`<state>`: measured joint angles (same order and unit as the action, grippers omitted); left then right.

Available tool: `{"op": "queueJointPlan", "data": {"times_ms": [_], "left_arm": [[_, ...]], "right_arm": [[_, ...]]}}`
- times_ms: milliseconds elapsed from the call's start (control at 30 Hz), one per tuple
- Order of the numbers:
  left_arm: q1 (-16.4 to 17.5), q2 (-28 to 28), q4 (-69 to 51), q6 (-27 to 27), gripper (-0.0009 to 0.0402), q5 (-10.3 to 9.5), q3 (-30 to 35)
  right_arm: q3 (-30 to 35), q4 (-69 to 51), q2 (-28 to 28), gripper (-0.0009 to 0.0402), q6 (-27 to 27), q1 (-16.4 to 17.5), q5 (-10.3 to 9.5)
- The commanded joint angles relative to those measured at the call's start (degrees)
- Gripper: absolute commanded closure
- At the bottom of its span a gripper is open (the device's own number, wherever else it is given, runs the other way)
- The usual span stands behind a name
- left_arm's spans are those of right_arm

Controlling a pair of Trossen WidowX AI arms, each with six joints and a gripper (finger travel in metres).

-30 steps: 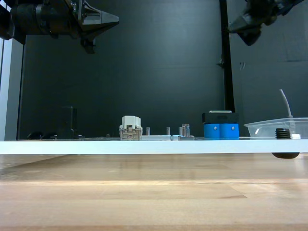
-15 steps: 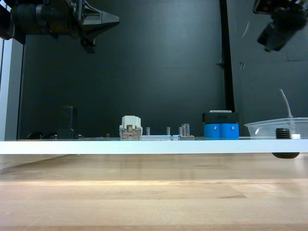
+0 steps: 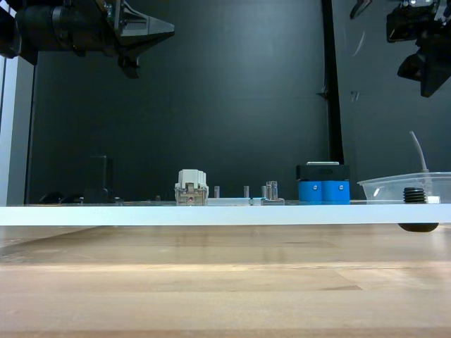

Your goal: Pick the RJ45 connector and install on taskboard

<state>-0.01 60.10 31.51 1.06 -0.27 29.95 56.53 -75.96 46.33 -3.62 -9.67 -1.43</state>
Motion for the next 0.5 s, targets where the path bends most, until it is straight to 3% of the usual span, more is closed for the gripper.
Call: {"op": "queueJointPlan", "data": {"times_ms": [33, 233, 500], "left_arm": [[0.0, 0.0, 0.0, 0.0, 0.0393, 0.00, 0.0], [0.0, 0.0, 0.0, 0.0, 0.0393, 0.00, 0.0], [0.0, 0.0, 0.0, 0.0, 0.0393, 0.00, 0.0]], "right_arm": [[0.0, -0.5, 0.5, 0.0355, 2.1, -2.7, -0.26], [0.0, -2.9, 2.7, 0.0301, 6.6, -6.9, -0.24], [-0.1, -3.4, 4.9, 0.0214, 11.2, -9.6, 0.17]]}}
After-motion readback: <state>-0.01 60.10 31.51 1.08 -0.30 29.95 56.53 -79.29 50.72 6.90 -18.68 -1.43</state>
